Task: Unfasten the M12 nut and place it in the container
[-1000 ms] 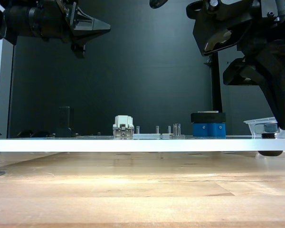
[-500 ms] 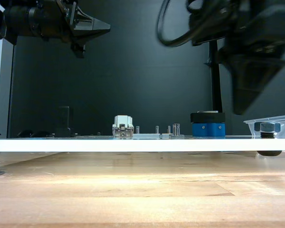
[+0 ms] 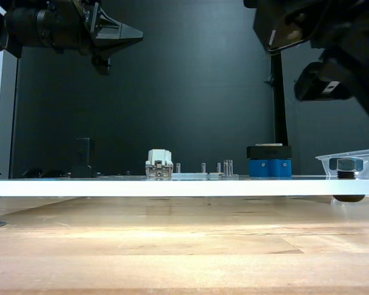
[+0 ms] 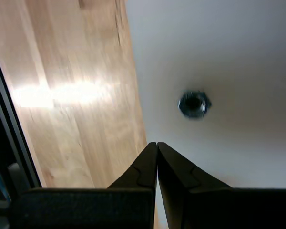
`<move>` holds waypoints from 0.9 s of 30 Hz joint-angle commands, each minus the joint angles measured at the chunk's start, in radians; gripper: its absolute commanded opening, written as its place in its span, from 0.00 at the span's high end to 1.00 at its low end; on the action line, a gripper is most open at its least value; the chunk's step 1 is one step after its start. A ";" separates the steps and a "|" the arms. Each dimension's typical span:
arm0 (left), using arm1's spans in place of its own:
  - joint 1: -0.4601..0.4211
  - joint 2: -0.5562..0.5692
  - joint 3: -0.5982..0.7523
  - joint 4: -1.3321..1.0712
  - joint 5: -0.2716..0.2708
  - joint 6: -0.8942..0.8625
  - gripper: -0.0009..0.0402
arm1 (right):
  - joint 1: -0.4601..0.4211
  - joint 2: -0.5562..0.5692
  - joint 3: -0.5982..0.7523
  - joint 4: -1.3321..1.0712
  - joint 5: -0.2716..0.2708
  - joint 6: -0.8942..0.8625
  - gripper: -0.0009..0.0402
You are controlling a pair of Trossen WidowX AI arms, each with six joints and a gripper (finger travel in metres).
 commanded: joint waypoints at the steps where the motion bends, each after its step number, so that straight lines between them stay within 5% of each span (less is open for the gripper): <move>1: 0.000 0.000 0.000 0.000 0.000 0.000 0.98 | 0.002 0.019 0.000 0.013 0.010 -0.004 0.98; 16: 0.000 0.000 0.000 0.000 0.000 0.000 0.98 | 0.001 0.055 -0.002 0.020 0.087 -0.018 0.98; 20: 0.000 0.000 0.000 0.000 0.000 0.000 0.98 | 0.002 0.035 0.003 -0.099 0.337 0.101 0.98; 27: 0.000 0.000 0.000 0.000 0.000 0.000 0.98 | 0.000 0.019 0.003 -0.141 0.315 0.104 0.98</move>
